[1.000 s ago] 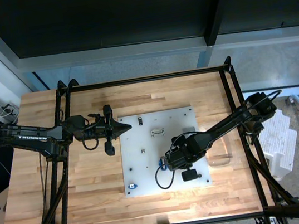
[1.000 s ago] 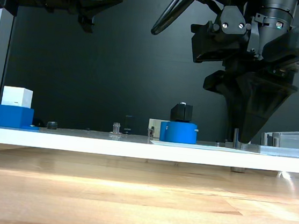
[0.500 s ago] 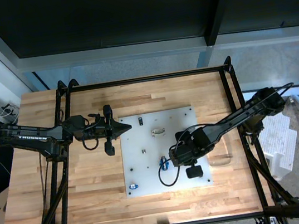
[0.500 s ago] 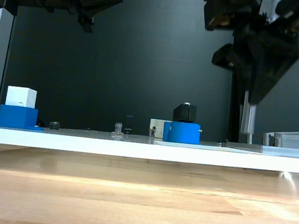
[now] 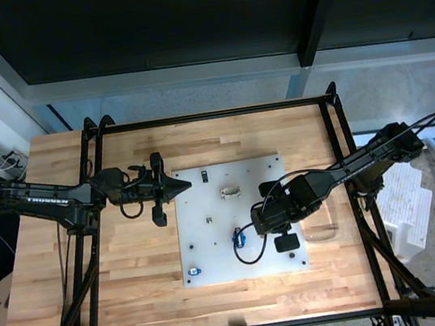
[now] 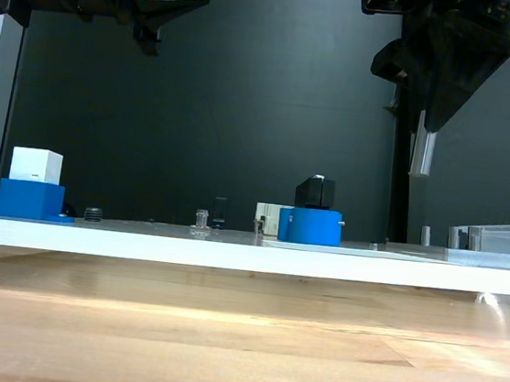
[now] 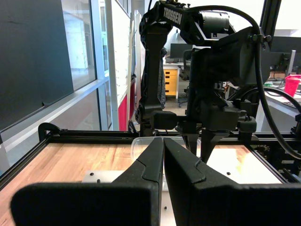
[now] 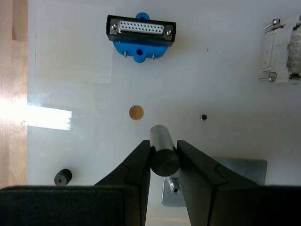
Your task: Remove the 16mm cylinder and place in the container
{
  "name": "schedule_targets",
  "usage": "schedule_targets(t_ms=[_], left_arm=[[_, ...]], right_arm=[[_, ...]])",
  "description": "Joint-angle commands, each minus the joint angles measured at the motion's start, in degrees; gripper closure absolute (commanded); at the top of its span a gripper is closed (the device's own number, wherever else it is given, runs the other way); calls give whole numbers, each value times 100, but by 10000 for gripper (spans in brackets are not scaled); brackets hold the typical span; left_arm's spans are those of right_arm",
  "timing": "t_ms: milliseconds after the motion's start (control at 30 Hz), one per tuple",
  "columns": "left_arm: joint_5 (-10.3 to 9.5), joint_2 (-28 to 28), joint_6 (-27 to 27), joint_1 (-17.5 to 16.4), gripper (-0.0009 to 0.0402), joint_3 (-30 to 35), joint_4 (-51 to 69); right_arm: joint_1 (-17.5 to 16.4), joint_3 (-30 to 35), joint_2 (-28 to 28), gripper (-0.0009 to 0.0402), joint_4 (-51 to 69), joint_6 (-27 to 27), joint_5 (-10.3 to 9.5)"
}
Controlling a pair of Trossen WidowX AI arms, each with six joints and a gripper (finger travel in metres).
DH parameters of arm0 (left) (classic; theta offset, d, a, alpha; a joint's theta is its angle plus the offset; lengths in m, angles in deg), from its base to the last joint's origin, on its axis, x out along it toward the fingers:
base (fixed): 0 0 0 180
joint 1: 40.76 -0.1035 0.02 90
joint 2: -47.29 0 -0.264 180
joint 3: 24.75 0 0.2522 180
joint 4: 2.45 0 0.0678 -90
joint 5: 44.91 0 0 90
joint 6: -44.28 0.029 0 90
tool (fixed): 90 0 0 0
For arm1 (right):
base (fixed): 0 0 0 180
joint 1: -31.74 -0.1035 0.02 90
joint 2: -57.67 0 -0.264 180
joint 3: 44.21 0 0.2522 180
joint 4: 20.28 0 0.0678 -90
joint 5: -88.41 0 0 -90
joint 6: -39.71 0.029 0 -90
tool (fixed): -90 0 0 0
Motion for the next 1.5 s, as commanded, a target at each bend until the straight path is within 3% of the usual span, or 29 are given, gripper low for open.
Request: schedule_targets(t_ms=[33,267,800,1033,1500], left_arm=[[2,0,0,-2,393,2,-2],[2,0,0,0,393,2,-2],[2,0,2,-2,393,2,-2],[2,0,0,0,393,2,-2],[2,0,0,-2,393,2,-2]], right_arm=[[7,0,-39,386,85,24,7],[74,-160,-339,386,264,238,4],[308,-1307,-1414,386,319,881,2],[597,-1786,-1810,386,361,1241,2],[1161,-2614,-2439,374,348,1379,2]])
